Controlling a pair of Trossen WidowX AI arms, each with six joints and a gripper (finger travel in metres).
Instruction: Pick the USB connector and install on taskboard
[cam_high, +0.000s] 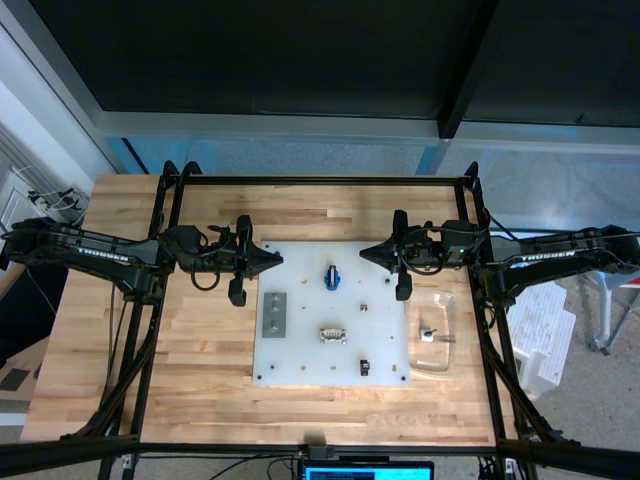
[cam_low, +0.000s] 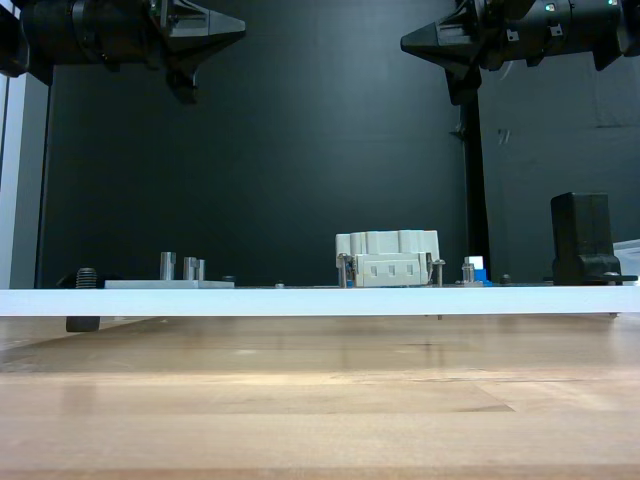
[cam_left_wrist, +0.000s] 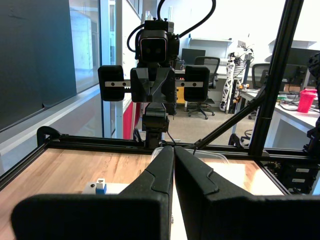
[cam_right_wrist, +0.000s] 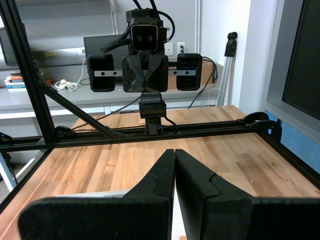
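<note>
The job has not started yet. The step in hand is the very first one: getting to the plug.

The left claw (cam_high: 277, 258) hangs high over the left edge of the taskboard (cam_high: 300, 360). Its two fingers are pressed together with nothing between them. The right claw (cam_high: 366, 252) hangs just as high over the board's far right side and faces the left one. Its fingers are pressed together too, and it holds nothing.

The USB connector (cam_high: 429, 334) lies in the clear tray (cam_high: 452, 300), just beside the board's right edge. It is down below the right claw and a bit nearer the table's front. It is well apart from the left claw, so I think the right claw is the one to go.

Next, I think, the right claw must spread its fingers, swing out over the tray and go down onto the tiny plug. The plug is much smaller than the claw, so the aim must be careful.

White letters on the left arm (cam_high: 100, 253) and the right arm (cam_high: 545, 258) read TROSSEN.
</note>
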